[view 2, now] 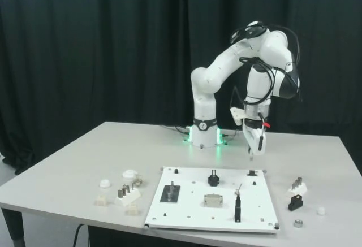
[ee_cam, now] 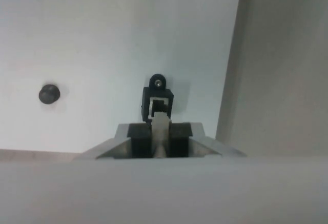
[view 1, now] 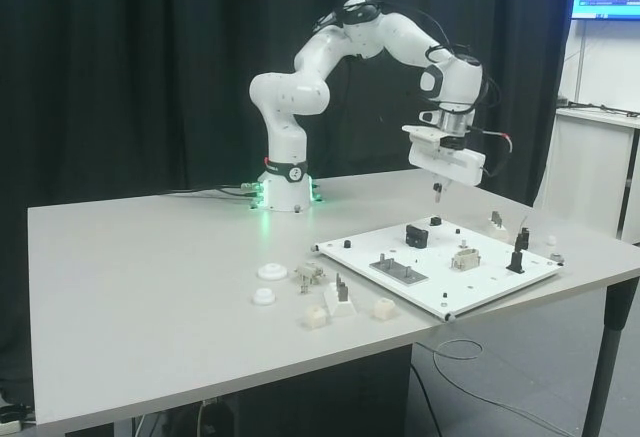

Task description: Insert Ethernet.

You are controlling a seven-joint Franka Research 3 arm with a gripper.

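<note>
1 pale Ethernet plug point(ee_cam: 161, 126) sits pinched between the 2 black pads of the tool point(view 1: 438, 191), hanging above the far edge of 1 flat white board point(view 2: 186, 207), over 1 black socket block point(ee_cam: 157, 100). The board lies on 1 smooth grey desk point(view 1: 140, 267).

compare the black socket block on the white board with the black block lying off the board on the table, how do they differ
The black socket block sits on the white board, near its far edge; the loose black block lies on the grey table, beside the board.
The socket block has a rounded top with a hole, as the wrist view shows; the loose block looks lower and wider.
The socket block is near the board's middle; the loose block is among small white parts.
Both are small and black.
</note>
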